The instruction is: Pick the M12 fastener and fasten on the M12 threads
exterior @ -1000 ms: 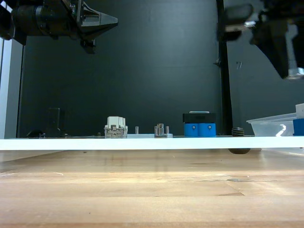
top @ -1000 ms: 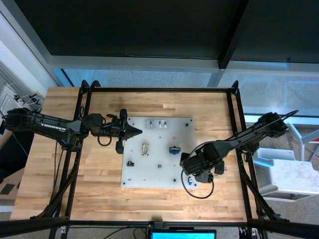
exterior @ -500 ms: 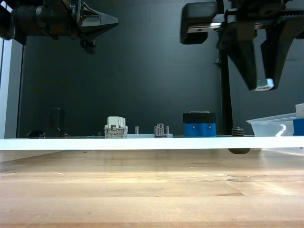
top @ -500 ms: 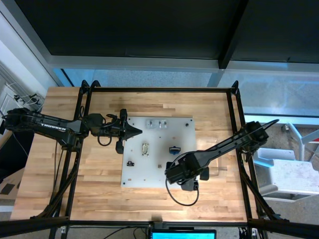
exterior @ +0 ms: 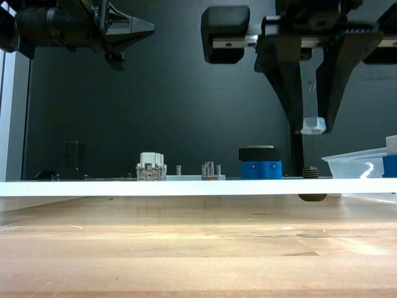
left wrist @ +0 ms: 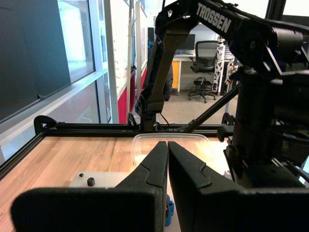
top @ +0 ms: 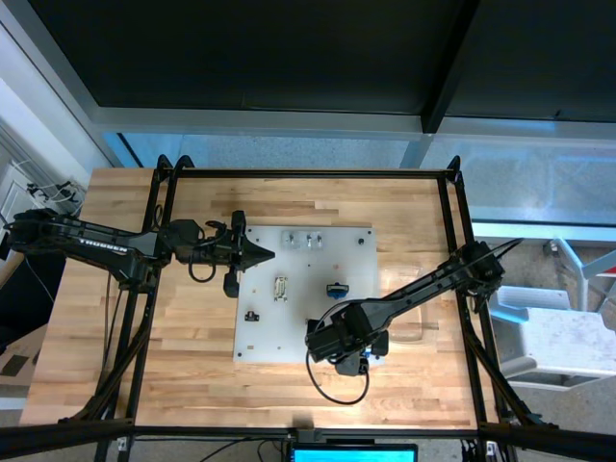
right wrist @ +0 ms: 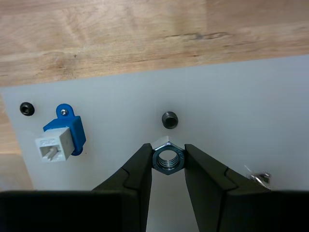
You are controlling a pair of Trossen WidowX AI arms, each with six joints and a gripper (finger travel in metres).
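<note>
The small silver M12 nut [right wrist: 167, 159] is pinched between the two fingers of my right gripper [exterior: 313, 128], which is shut on it. In the low view the nut [exterior: 313, 125] hangs well above the short black ribbed stud [exterior: 310, 172], almost straight over it. The right wrist view shows the bare stud [right wrist: 169, 119] on the white board [right wrist: 251, 106], just beyond the nut. In the high view the right gripper [top: 343, 343] covers the stud at the board's near right edge. My left gripper [top: 260, 254] hovers shut at the board's far left edge, holding nothing.
A clear tray [exterior: 356, 164] lies right of the board, beside the stud. A blue-black block [exterior: 260, 162], a grey connector [exterior: 151, 167] and small silver posts [exterior: 209, 169] stand on the board. A blue-and-white socket piece [right wrist: 59, 139] sits near the stud.
My right arm has swung left from over the tray to the board's near right edge and come lower, carrying the nut to above the stud. The left arm has not moved.
</note>
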